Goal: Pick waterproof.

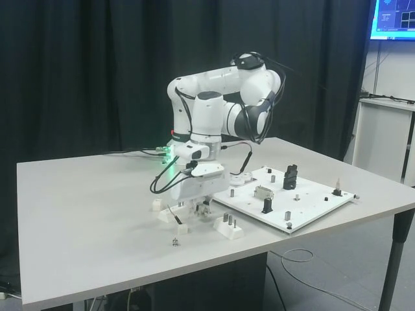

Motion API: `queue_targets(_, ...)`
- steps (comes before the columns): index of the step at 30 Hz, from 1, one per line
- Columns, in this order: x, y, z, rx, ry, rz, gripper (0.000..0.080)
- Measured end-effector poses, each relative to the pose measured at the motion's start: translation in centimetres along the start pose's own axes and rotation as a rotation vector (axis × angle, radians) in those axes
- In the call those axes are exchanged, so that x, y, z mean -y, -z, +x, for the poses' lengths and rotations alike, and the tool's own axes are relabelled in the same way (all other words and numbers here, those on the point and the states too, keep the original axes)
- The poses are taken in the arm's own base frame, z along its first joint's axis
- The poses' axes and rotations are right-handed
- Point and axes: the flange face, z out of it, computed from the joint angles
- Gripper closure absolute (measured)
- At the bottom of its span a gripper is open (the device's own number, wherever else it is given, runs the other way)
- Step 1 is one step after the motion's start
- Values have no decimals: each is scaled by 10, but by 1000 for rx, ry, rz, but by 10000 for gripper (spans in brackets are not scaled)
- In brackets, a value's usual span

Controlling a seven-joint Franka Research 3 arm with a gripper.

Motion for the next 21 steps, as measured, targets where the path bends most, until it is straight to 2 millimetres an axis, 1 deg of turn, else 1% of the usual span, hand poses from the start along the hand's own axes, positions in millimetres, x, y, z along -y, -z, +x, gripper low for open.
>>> queue_targets(12,3,20,3,-35,-5,-8,492)
queue_targets(21,3,28,5,-47,-6,-9,492)
